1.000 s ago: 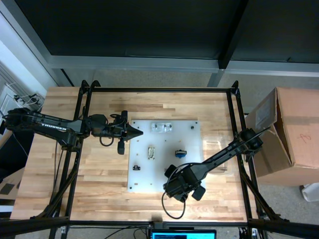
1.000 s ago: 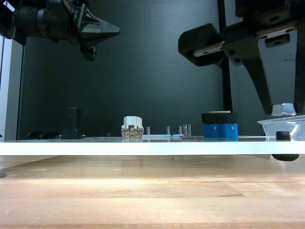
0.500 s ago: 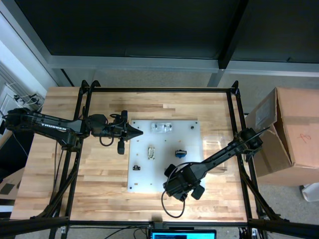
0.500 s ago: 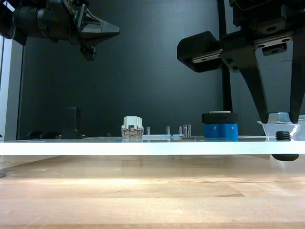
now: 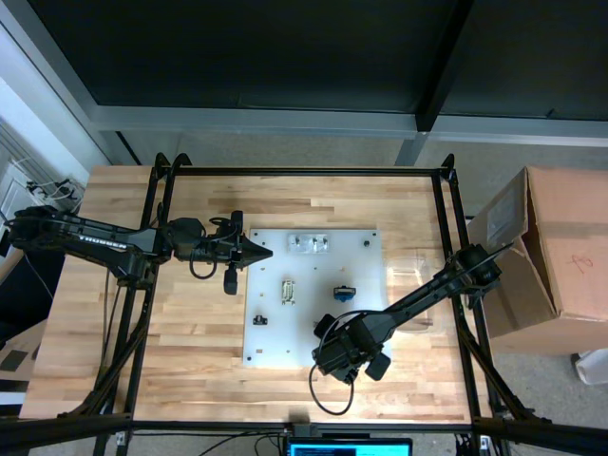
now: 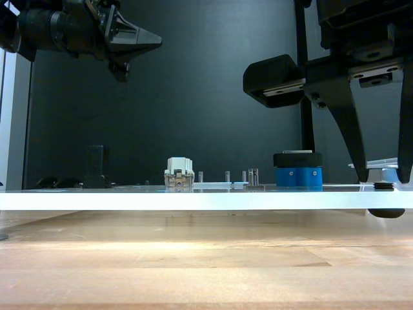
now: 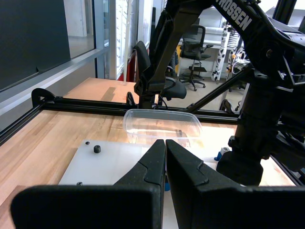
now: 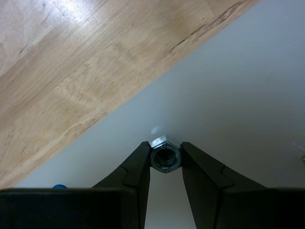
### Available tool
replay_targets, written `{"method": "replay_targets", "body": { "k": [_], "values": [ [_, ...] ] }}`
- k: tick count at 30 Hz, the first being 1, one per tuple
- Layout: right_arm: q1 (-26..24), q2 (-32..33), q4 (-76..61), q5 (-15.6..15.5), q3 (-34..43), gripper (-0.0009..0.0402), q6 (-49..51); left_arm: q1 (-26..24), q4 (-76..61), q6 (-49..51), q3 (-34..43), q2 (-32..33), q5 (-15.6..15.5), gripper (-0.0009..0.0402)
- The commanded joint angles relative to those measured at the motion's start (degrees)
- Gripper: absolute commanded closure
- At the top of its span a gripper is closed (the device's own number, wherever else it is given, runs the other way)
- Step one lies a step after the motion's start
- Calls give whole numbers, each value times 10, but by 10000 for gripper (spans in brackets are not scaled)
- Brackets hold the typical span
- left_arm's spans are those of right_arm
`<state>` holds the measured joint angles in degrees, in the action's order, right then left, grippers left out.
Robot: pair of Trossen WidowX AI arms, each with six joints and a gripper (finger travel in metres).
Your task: Pick the M12 nut and place it on its threads and fasten
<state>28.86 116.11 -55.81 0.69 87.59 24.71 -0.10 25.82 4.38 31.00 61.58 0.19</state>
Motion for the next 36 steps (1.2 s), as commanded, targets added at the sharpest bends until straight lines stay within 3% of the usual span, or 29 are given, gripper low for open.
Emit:
{"method": "replay_targets", "body": {
  "k": [1, 16, 36],
  "values": [
    [0, 0, 5, -1, -5, 393, -2, 0, 0, 0, 0, 0, 0, 393],
    [0, 0, 9, -1, -7, 393, -51, 0, 0, 0, 0, 0, 0, 393],
    [-1, 0, 10, -2, -9, 393, -492, 0, 0, 0, 0, 0, 0, 393]
  ]
}}
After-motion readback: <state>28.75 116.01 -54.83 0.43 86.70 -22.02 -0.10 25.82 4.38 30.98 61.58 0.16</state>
